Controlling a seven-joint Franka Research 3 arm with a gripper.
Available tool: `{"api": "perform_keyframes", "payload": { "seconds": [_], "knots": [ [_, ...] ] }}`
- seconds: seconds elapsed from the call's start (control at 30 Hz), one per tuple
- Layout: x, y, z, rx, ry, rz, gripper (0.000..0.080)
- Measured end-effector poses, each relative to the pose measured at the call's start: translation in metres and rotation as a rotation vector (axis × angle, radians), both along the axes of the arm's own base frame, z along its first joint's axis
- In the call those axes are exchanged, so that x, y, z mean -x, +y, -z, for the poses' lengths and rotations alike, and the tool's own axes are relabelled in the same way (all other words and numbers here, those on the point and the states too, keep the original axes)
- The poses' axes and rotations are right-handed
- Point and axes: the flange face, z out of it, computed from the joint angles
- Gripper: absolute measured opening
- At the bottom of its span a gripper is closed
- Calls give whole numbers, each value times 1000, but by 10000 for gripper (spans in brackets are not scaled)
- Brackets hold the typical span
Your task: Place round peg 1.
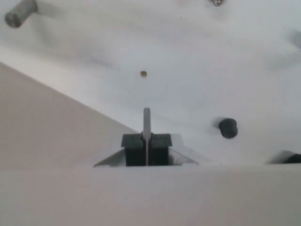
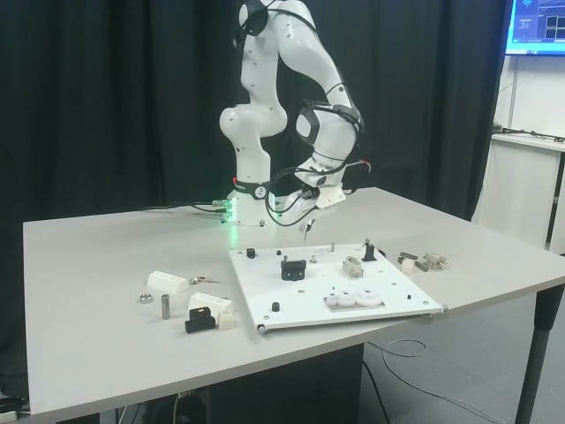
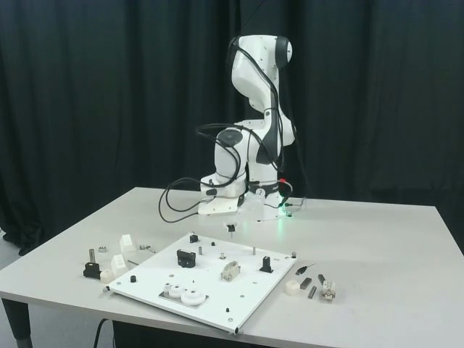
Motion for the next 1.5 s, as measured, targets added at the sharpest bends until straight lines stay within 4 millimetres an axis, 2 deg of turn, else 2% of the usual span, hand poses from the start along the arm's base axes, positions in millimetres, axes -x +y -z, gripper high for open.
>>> {"api": "perform_keyframes", "payload": {
  "seconds": [0.3,0.97,1.23,1.5],
  "knots": [
    [-1,0,-14,0,-14,-7,26],
    [-4,5,-23,0,-28,-13,26],
    [-4,31,-30,-13,-48,-2,26],
    [-3,77,-37,-41,-78,11,26]
  ]
}}
